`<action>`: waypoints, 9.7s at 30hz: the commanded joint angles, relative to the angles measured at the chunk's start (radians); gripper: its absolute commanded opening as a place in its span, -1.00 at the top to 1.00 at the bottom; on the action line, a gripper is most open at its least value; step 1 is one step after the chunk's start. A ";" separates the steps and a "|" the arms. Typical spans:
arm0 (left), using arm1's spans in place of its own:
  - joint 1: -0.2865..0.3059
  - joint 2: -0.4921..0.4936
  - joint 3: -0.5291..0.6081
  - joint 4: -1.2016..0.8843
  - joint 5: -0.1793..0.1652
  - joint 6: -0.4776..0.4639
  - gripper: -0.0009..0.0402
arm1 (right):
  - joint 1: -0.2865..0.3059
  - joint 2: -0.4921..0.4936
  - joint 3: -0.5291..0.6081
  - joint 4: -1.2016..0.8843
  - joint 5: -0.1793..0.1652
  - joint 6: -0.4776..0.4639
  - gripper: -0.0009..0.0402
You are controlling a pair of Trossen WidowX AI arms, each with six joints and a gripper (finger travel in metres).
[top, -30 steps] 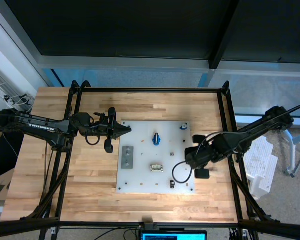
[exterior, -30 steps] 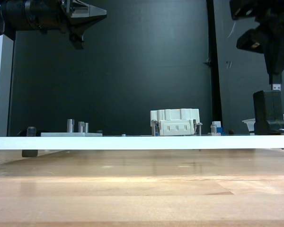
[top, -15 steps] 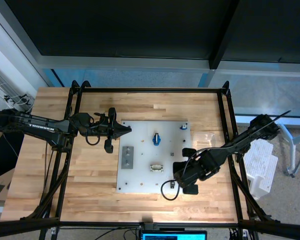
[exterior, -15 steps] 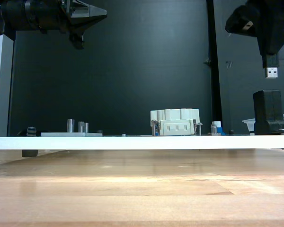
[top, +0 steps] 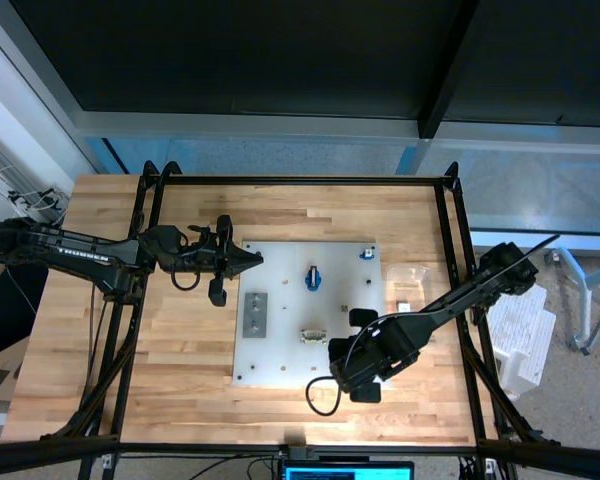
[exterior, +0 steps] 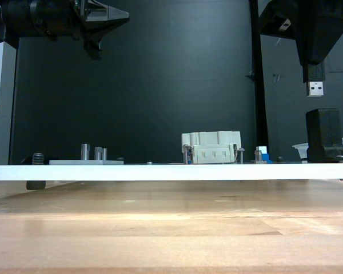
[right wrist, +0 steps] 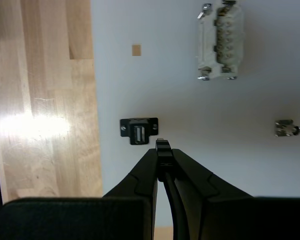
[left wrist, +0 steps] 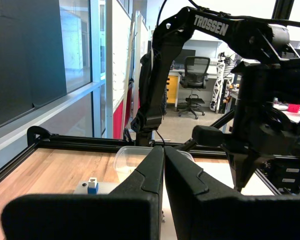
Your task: Pick the USB connector and install on taskboard
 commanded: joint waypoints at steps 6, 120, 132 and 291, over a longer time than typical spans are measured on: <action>0.000 0.000 0.000 0.000 0.000 0.000 0.96 | 0.006 0.059 0.081 -0.054 0.004 -0.002 0.96; 0.000 0.000 0.000 0.000 0.000 0.000 0.96 | 0.029 0.084 -0.022 0.071 0.000 0.001 0.96; 0.000 0.000 0.000 0.000 0.000 0.000 0.96 | 0.030 0.075 -0.022 0.082 0.000 0.004 0.84; 0.000 0.000 0.000 0.000 0.000 0.000 0.96 | -0.584 -0.840 -1.022 1.572 -0.192 -0.481 0.96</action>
